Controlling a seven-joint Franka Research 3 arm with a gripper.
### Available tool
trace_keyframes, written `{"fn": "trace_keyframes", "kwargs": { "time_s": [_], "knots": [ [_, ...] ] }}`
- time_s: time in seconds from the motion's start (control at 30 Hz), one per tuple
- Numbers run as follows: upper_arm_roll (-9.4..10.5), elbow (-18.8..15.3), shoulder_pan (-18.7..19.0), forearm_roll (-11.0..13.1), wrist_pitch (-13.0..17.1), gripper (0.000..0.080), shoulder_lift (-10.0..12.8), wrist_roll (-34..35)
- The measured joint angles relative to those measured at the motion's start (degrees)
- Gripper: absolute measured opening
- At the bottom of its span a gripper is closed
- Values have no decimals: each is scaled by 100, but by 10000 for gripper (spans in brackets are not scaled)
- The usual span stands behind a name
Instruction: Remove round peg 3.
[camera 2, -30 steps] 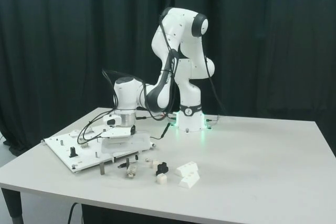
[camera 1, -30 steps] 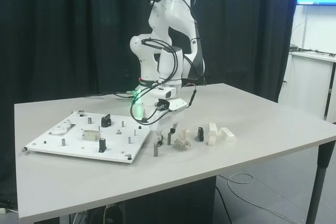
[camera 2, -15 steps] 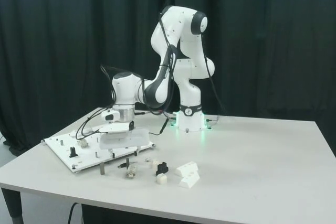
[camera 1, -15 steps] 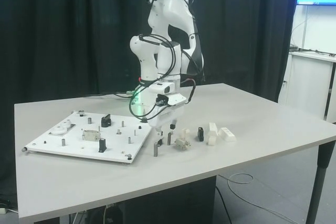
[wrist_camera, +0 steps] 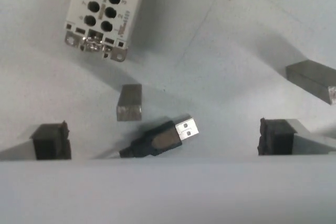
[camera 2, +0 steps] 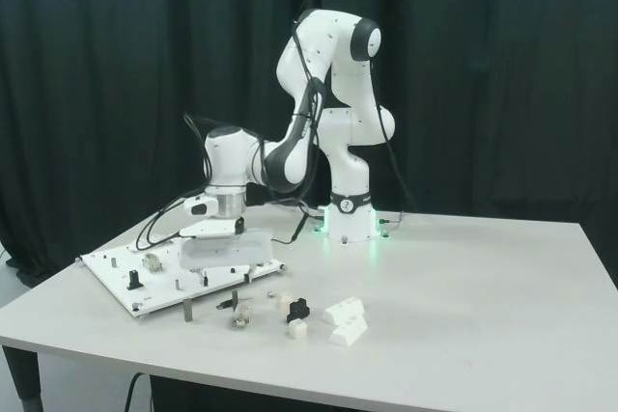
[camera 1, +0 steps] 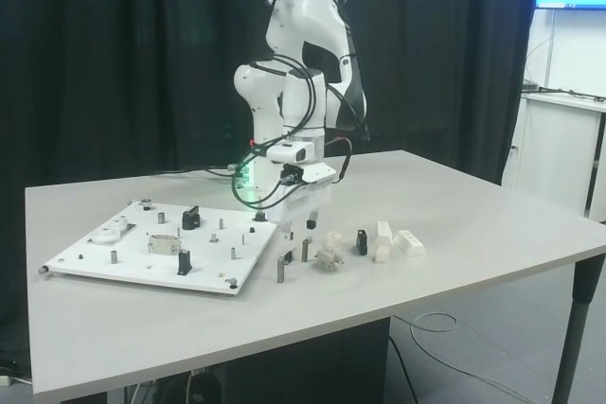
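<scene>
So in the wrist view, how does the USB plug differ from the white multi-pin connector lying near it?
The USB plug is small, with a black body and a bare metal tip; the multi-pin connector is far larger, white, with rows of round black sockets. The plug trails a black cable; the connector shows none. The plug lies fully in view, while the connector is cut off by the picture's edge. Both rest flat on the grey table, untouched by the gripper.

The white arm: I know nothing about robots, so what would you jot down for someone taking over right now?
Gripper: open, holding nothing, hovering above a USB plug beside the board.
Things: one grey peg stands upright on the table, just off the board's edge; other pegs sit in the board.
Done: probably the removal, if that is peg 3; no number is readable.
Left: confirm that, then move the arm away.
</scene>
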Motion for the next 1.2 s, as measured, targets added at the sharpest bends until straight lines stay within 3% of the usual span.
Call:
{"fn": "trace_keyframes", "kwargs": {
  "time_s": [0.63,0.93,1.2],
  "knots": [
    [-81,113,0,-88,-66,800,-36,-6],
    [-232,242,0,-296,-69,800,-34,-6],
    [-442,395,-105,-721,-69,800,-16,-172]
  ]
}}
